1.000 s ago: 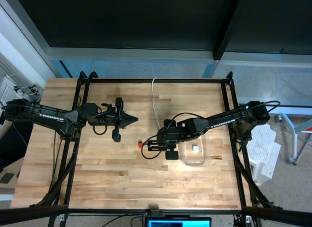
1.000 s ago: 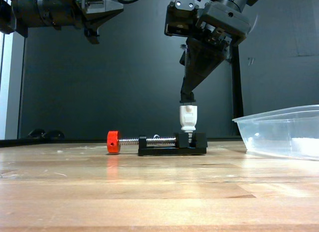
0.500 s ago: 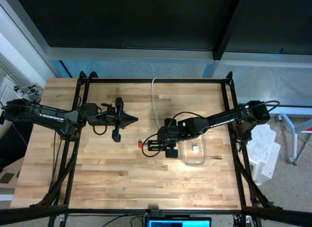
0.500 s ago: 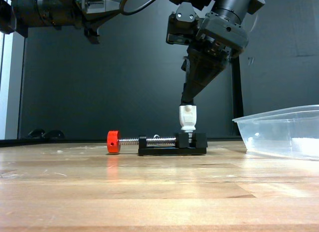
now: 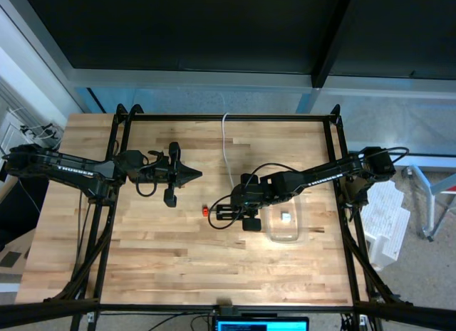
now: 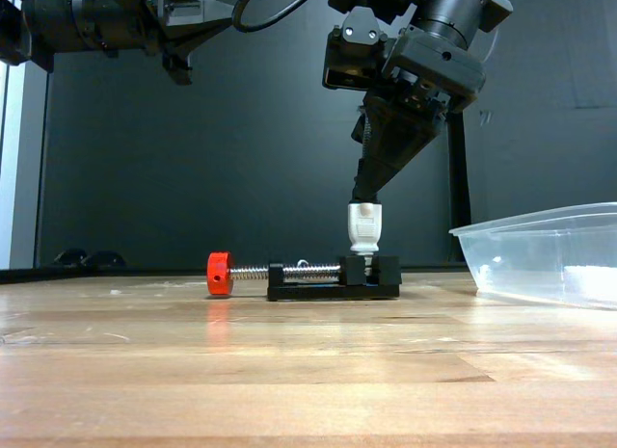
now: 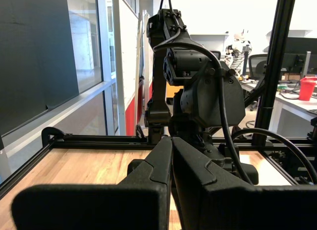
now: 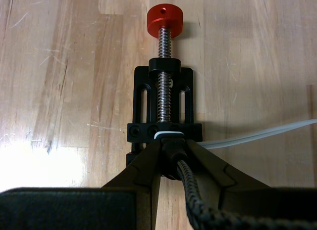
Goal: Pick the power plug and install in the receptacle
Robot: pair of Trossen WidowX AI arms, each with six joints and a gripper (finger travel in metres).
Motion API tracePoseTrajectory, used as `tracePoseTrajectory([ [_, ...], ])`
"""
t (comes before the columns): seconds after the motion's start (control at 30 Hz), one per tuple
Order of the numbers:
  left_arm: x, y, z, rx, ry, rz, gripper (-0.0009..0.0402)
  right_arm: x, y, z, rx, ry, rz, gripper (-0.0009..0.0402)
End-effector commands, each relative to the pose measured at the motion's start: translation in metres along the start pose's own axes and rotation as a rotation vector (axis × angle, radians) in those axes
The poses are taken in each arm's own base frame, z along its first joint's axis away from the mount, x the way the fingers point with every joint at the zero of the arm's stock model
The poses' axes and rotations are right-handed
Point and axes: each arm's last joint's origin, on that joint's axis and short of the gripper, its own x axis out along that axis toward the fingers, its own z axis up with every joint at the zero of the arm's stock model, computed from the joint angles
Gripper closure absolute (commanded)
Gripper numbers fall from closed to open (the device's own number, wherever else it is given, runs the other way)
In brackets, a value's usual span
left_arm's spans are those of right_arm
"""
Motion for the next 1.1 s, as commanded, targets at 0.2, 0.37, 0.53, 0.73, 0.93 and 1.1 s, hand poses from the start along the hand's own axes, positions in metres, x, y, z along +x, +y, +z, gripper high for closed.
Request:
tracePoseTrajectory([
  [0.2, 0.000, 0.000, 0.000, 0.000, 0.000, 0.000, 0.0393, -0.006, 0.000, 0.007, -0.003, -0.014, 0.004, 0.0374],
  [0.37, 0.000, 0.000, 0.000, 0.000, 0.000, 0.000, 0.0393, -0.007, 0.000, 0.009, -0.006, -0.021, 0.005, 0.0336],
  [0.53, 0.000, 0.000, 0.000, 0.000, 0.000, 0.000, 0.0393, -0.008, 0.000, 0.009, -0.002, -0.024, 0.005, 0.0298],
  [0.73, 0.000, 0.000, 0.000, 0.000, 0.000, 0.000, 0.0393, -0.012, 0.000, 0.010, 0.000, -0.033, 0.006, 0.0262],
  [0.93, 0.000, 0.000, 0.000, 0.000, 0.000, 0.000, 0.0393, -0.019, 0.000, 0.010, 0.009, -0.044, 0.008, 0.0226],
  [1.1, 0.000, 0.000, 0.000, 0.000, 0.000, 0.000, 0.0393, -0.030, -0.002, 0.009, 0.010, -0.051, 0.008, 0.0200],
])
